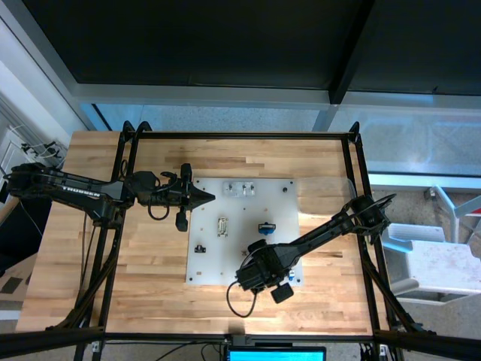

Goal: Unfasten the M12 fastener and place in the container

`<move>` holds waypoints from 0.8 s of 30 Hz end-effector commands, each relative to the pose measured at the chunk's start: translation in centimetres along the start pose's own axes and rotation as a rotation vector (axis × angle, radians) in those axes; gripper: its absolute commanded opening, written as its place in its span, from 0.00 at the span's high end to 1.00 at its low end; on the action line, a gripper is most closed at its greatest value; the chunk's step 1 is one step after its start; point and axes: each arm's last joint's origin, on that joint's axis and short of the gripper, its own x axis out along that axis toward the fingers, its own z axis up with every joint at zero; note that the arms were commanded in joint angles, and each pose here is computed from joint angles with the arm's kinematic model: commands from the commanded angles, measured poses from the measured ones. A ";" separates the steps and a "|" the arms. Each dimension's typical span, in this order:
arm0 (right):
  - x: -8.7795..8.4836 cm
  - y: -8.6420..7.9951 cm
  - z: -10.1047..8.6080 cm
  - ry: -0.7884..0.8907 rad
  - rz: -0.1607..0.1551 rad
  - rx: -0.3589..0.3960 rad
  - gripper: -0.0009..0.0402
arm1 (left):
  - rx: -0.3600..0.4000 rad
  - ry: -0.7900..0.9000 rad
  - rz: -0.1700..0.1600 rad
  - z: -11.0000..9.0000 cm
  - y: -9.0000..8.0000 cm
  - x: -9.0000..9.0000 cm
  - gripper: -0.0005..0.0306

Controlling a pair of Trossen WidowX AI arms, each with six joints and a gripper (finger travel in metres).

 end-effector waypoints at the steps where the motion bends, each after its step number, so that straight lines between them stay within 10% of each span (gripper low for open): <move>1: 0.0 0.0 0.0 0.001 0.000 -0.145 0.98 | 0.000 0.000 0.000 0.0 0.0 0.0 0.98; 14: 0.0 -0.1 -0.1 0.009 0.004 -0.761 0.98 | 0.000 0.000 0.000 0.0 0.0 0.0 0.98; 24: 0.0 -0.1 -0.1 0.010 0.004 -0.871 0.98 | 0.000 0.000 0.000 0.0 0.0 0.0 0.98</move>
